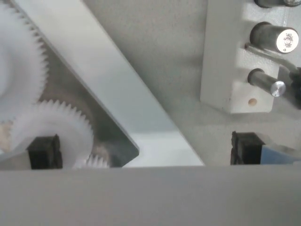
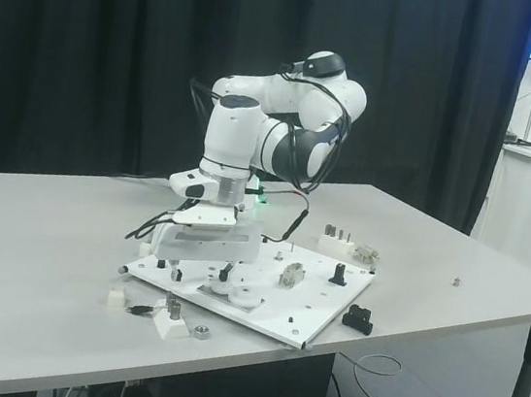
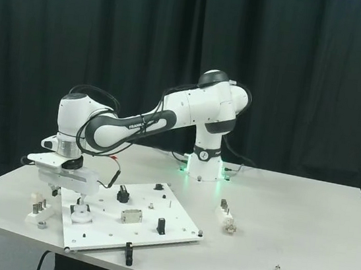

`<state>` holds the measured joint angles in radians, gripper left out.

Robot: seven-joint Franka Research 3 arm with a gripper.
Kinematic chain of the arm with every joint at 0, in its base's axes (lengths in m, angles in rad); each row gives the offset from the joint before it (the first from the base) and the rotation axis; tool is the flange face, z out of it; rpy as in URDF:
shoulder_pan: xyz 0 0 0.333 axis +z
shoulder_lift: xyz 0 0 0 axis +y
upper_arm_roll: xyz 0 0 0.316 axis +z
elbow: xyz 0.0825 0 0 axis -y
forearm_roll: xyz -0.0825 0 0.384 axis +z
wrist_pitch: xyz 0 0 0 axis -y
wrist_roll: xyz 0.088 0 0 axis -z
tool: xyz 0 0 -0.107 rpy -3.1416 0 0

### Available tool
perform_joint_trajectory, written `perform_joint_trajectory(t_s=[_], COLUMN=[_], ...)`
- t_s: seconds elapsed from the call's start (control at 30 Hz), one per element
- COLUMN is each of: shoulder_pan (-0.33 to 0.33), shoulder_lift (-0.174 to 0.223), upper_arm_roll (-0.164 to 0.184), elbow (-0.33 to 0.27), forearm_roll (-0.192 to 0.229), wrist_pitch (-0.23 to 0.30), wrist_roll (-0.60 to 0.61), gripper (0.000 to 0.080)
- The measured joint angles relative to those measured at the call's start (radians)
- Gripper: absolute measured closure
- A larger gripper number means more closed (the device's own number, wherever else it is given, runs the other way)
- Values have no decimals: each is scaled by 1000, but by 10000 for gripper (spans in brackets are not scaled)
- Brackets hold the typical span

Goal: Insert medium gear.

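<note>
The white medium gear (image 1: 51, 125) lies flat on the white board (image 1: 108, 70), its teeth against the large white gear (image 1: 19, 66) and a small white gear (image 1: 94, 162). My gripper (image 1: 145, 150) hangs low over the board's edge, open wide with nothing held. One black fingertip (image 1: 44, 151) is over the medium gear; the other (image 1: 244, 148) is off the board, above the grey table. In the room views the gripper (image 2: 199, 270) (image 3: 66, 194) is just above the gears (image 2: 238, 293) (image 3: 80, 215) at the board's corner.
A white block with dark metal pegs (image 1: 235, 61) (image 2: 174, 322) (image 3: 37, 213) stands on the table close beside the gripper. Small black fixtures stand on the board (image 2: 320, 304). A black clip (image 2: 359, 318) lies at its edge, and another peg block (image 3: 223, 214) farther off.
</note>
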<state>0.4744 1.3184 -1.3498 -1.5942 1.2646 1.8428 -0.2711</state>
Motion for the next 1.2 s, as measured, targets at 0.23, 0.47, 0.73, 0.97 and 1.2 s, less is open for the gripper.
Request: perform_joint_trajectory(t_s=[0.23, 0.47, 0.73, 0.97, 1.2], shoulder_pan=[-3, -6, -7, -7, -8], shoulder_lift=[-1, -2, -2, -2, -2], upper_arm_roll=[2, 2, 3, 4, 4], elbow=[2, 2, 2, 3, 3], forearm_roll=[5, 14, 19, 19, 19], wrist_pitch=[0, 0, 0, 1, 2], wrist_roll=[-19, -10, -4, -6, -9], gripper=[3, 3, 3, 3, 3])
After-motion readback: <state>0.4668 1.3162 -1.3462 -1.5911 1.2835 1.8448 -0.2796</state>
